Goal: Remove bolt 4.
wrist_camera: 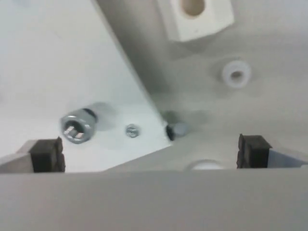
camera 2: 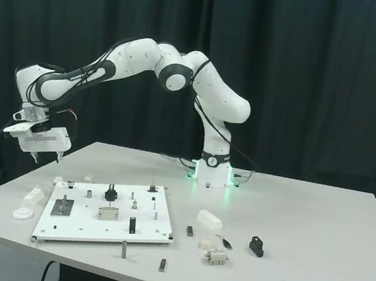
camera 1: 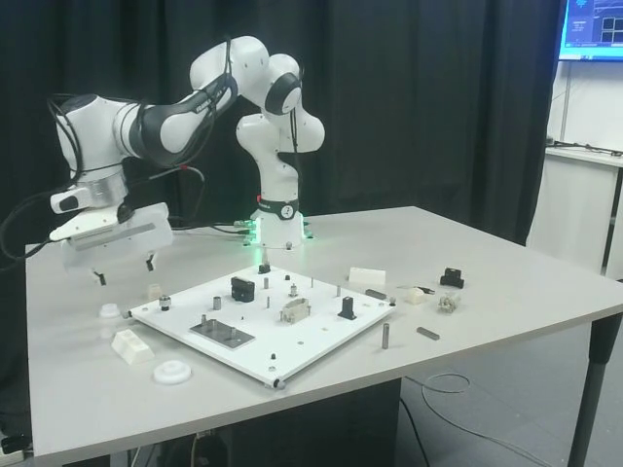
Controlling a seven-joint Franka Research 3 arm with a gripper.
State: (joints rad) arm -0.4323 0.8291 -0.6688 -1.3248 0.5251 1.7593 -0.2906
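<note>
Claw (wrist_camera: 150, 153) hangs wide open and empty above the bolt (wrist_camera: 77, 127) at the white board's (wrist_camera: 53, 67) corner.

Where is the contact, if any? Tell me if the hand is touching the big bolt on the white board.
Apart. The first room view shows the hand hanging clear above the bolt on the white board.
</note>
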